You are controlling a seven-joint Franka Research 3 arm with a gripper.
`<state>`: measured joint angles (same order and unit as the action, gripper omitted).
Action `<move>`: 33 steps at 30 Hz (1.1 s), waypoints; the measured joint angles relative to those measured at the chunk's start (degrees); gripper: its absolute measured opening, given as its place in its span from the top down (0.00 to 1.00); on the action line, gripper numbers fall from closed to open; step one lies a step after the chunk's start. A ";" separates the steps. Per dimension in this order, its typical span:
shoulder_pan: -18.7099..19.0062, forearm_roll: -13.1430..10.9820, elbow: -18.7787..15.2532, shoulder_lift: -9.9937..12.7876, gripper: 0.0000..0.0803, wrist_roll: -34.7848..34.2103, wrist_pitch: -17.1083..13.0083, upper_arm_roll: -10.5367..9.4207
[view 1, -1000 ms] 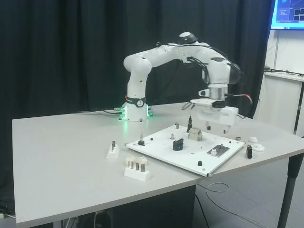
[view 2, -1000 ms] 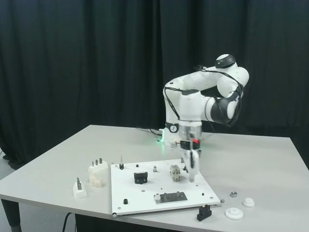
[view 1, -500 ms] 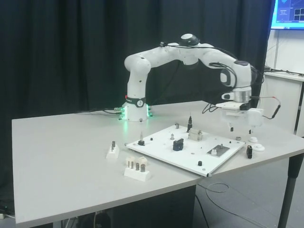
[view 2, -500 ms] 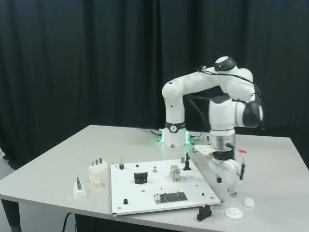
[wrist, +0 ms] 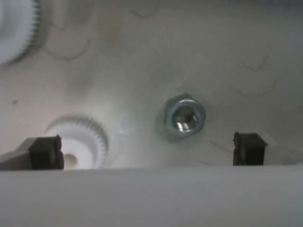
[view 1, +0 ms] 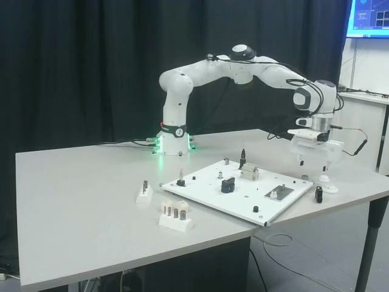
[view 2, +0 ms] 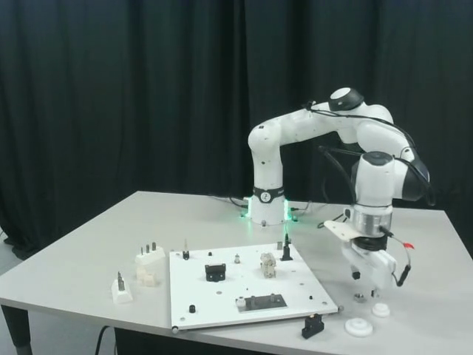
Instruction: Pick bolt 4.
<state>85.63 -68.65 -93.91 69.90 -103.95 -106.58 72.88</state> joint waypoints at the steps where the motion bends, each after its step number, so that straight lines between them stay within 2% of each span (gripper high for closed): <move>1: 0.11 0.49 0.03 0.00 0.00 -0.34 0.00 -0.16; 6: 0.58 2.62 -0.05 0.00 0.00 -1.75 0.00 -0.71; 13: 0.97 3.73 -0.74 0.01 0.00 -2.40 0.01 -1.00; 24: 1.26 3.64 -2.25 0.00 0.00 -2.22 -0.11 -1.37; 33: 1.94 2.51 -2.66 -0.03 0.00 -1.72 -0.11 -1.98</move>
<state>87.57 -66.14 -96.58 69.87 -105.67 -106.69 70.90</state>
